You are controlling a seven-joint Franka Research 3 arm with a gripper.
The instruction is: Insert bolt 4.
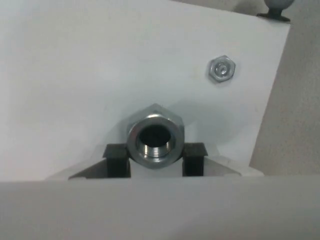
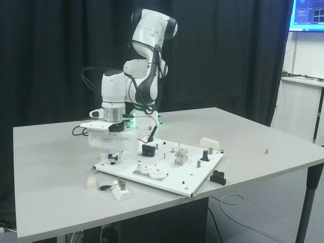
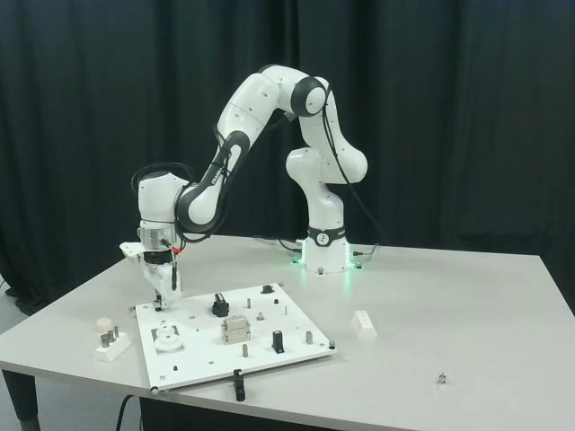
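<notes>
Misalignment is judged the chief risk here: the bolt [image 1: 154,140] is held clamped between the two black fingers [image 1: 117,160] of the gripper [image 1: 154,161], just above the white board [image 1: 75,75], and if its axis is tilted against the threaded hole below, cross-threading or jamming could follow. Slip is a second hazard, since smooth metal is gripped by narrow pads on two sides only, and a hard downward push could cause the part to be twisted or dropped. Whether contact with the board has been made cannot be told from the wrist view, and the hole itself is hidden beneath the part. The held piece is seen end-on as bright, polished metal, with a six-sided collar and a round hollow mouth in which fine threads are visible. Well apart from it on the same board, a small hex nut [image 1: 221,69] of the same shiny metal is seated flat. The board is matt, flat and square-cornered. In the room views the arm [image 3: 260,117] is seen bent low over the corner of the board [image 3: 296,350] farthest from its base, which lies on the grey table [image 3: 467,314] among small fixtures.
</notes>
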